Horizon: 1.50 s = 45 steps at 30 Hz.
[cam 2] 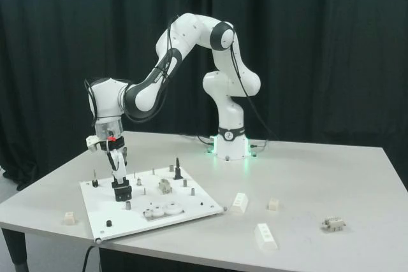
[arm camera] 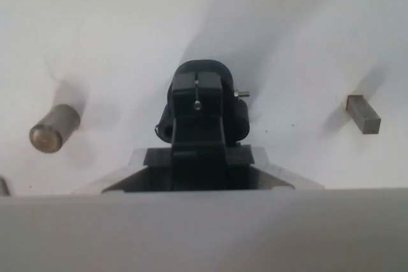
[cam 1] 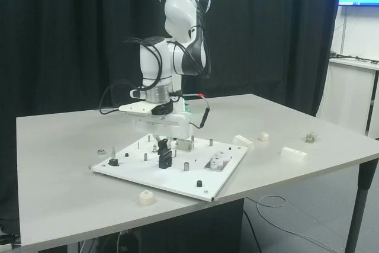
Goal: Insert D-SUB.
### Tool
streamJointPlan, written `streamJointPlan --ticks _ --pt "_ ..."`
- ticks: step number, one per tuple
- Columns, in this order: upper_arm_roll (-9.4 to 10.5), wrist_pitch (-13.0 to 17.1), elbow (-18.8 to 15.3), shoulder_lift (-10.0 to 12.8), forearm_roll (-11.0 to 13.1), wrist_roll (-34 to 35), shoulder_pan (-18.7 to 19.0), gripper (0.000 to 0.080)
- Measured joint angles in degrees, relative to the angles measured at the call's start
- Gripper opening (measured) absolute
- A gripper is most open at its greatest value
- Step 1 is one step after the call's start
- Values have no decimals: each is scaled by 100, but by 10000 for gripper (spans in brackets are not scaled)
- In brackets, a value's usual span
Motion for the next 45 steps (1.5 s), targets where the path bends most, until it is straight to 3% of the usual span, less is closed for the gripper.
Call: streamJointPlan --ticks 12,45 --pt "-2 4 17 11 -13 -438 1 153" --pt "-100 140 -24 14 -25 -252 126 153"
